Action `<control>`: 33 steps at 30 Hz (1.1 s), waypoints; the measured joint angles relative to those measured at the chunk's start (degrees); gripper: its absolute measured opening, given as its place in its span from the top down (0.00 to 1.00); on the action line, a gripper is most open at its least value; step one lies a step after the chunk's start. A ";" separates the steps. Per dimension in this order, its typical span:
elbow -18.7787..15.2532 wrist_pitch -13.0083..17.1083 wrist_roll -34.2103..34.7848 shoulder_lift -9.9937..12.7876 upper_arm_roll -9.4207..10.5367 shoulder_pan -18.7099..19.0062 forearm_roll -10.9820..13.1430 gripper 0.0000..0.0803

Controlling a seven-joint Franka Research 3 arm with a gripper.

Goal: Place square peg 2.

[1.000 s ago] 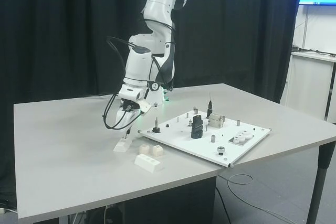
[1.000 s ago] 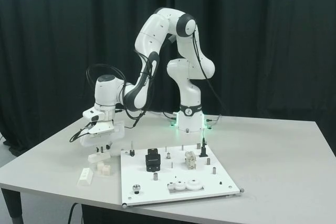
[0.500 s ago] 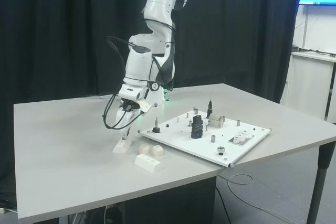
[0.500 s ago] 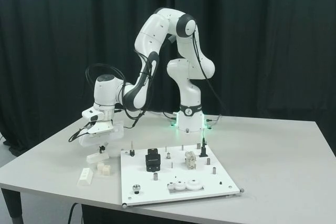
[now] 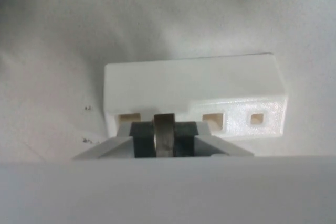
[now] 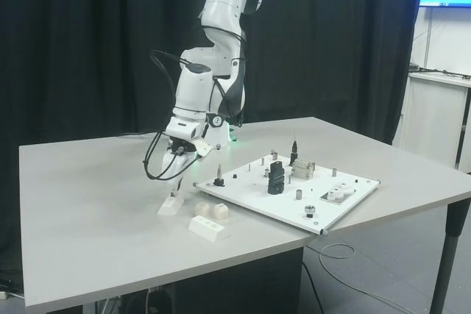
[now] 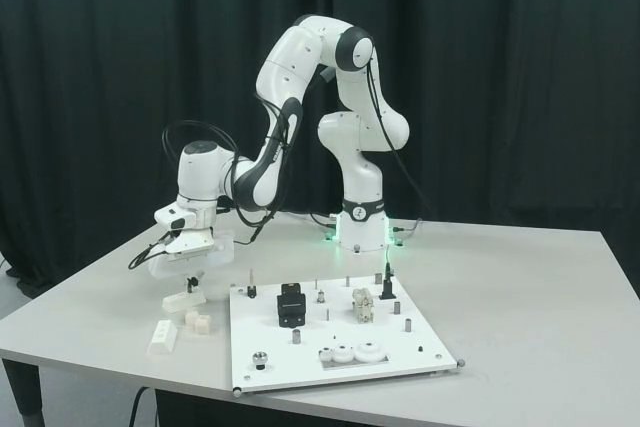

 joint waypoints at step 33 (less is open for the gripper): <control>3.58 -5.06 1.55 -0.80 -0.98 -0.40 -0.05 0.07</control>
